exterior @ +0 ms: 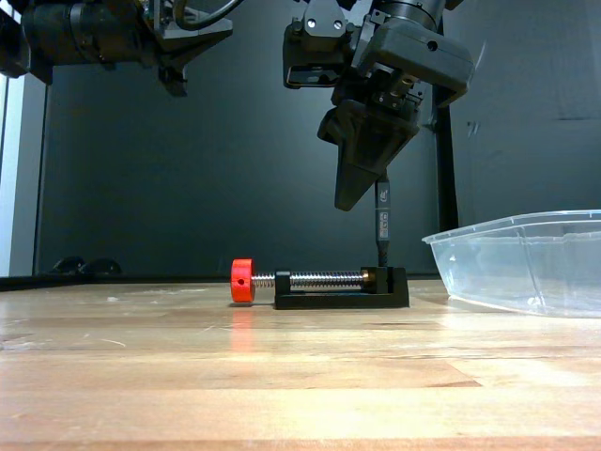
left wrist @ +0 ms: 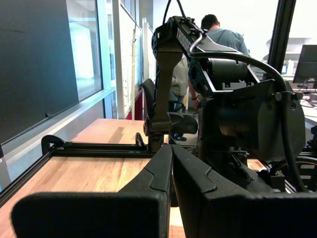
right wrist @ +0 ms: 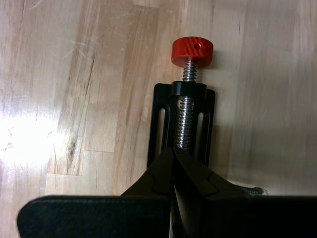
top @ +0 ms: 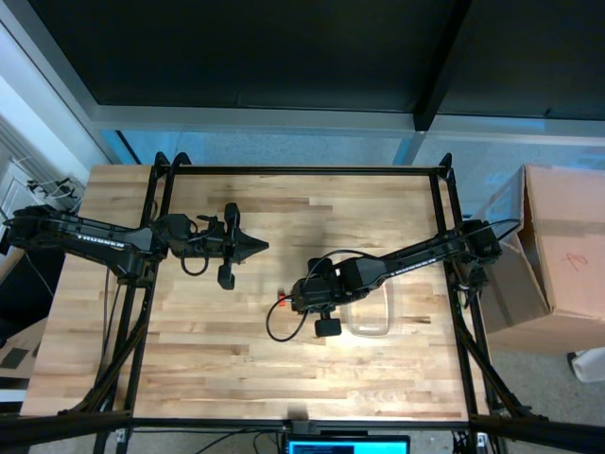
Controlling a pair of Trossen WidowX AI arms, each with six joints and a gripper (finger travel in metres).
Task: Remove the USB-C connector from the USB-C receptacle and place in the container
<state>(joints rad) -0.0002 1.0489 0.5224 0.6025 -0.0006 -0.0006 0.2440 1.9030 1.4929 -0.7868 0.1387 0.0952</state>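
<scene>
We find the right gripper fingers grasping the USB-C connector upright at the USB-C receptacle, left gripper clenched empty well leftward; a slanted pull could jam it.

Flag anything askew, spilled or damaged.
Nothing stands out. Right gripper is shut on the upright USB-C connector, its lower end at the clamp; seated or not, I cannot tell. Left gripper hangs shut above the table's left. Container stands upright.
</scene>
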